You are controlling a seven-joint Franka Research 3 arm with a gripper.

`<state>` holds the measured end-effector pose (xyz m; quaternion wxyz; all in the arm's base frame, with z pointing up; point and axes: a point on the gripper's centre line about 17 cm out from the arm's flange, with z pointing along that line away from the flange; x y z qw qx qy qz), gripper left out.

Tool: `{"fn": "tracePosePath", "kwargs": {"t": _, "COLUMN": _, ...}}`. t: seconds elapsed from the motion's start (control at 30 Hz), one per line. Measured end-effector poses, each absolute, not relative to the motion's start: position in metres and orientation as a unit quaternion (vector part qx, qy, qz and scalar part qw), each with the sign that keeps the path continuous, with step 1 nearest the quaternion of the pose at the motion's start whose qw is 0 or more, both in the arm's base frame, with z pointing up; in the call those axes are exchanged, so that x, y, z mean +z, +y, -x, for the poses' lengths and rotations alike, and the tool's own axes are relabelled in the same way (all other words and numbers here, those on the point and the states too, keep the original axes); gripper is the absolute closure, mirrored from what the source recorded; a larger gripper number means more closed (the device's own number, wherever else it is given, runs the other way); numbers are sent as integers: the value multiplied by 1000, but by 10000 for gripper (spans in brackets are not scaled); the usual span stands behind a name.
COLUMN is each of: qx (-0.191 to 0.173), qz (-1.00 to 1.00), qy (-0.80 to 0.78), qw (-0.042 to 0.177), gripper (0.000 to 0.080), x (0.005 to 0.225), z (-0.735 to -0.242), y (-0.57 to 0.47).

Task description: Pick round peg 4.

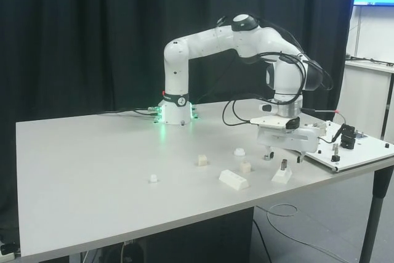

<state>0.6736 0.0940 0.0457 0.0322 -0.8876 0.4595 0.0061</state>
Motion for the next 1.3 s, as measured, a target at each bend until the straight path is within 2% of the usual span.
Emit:
{"fn": "tracePosePath", "kwargs": {"t": 0.47, "qx": -7, "qz": 879, "qy": 476, "qw": 30, "gripper": 3, "x": 40, "z": -679, "y": 90}}
{"fn": "tracePosePath", "kwargs": {"t": 0.5, "qx": -8, "qz": 878, "qy": 478, "qw": 29, "gripper": 108, "x": 40, "z": -680, "y": 90}}
{"fn": "tracePosePath", "kwargs": {"t": 0.67, "qx": -14, "qz": 874, "qy": 484, "qw": 27, "gripper": 108, "x": 38, "z": -682, "y": 88}}
{"fn": "tracePosePath", "kwargs": {"t": 0.7, "qx": -14, "qz": 873, "qy": 486, "qw": 27, "gripper": 302, "x": 38, "z": -682, "y": 88}}
{"fn": "tracePosePath", "kwargs": {"t": 0.9, "qx": -13, "qz": 870, "qy": 492, "qw": 27, "gripper": 302, "x": 36, "z": -681, "y": 88}}
{"fn": "tracePosePath", "kwargs": {"t": 0.93, "qx": -13, "qz": 870, "qy": 492, "qw": 27, "gripper": 503, "x": 35, "z": -681, "y": 88}}
{"fn": "tracePosePath", "kwargs": {"t": 1.07, "qx": -13, "qz": 870, "qy": 491, "qw": 27, "gripper": 503, "x": 35, "z": -681, "y": 89}}
{"fn": "tracePosePath", "kwargs": {"t": 1.1, "qx": -13, "qz": 870, "qy": 491, "qw": 27, "gripper": 662, "x": 35, "z": -681, "y": 89}}
{"fn": "tracePosePath", "kwargs": {"t": 1.3, "qx": -14, "qz": 870, "qy": 492, "qw": 27, "gripper": 658, "x": 36, "z": -682, "y": 89}}
